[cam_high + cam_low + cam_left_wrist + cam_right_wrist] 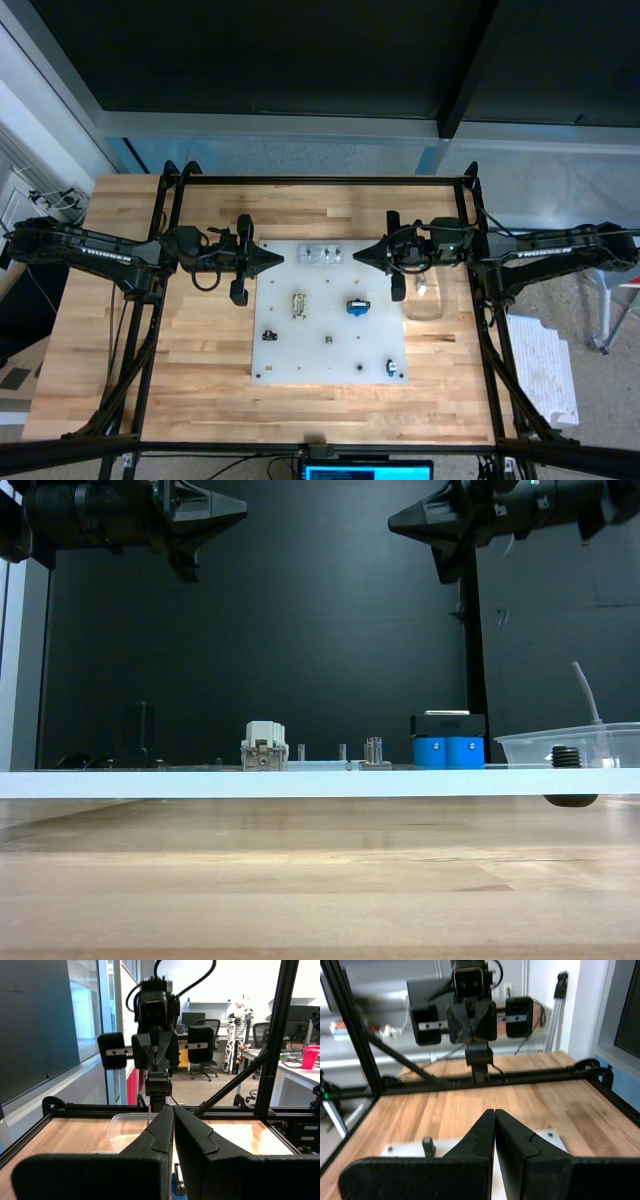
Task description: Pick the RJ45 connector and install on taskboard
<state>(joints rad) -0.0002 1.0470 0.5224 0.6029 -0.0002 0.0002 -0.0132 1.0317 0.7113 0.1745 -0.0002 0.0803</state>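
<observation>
The taskboard [300,350] is a white square plate in the middle of the table, seen edge-on in the low view [200,783]. A small whitish piece, which I take for the RJ45 connector [422,287], lies in a clear tray [424,305] just right of the board. My left gripper [281,258] hovers high over the board's far left corner, shut and empty. Facing it from the far right corner, my right gripper [357,257] is also shut and empty, just left of the tray. Both wrist views show fingertips [165,1115] [487,1117] pressed together.
Fittings on the board: a clear block [322,256], a cream connector [297,305], a blue block [357,307], a small blue part [393,369]. The tray [570,745] also holds a black ribbed piece [566,755]. A black frame [320,181] rims the table.
</observation>
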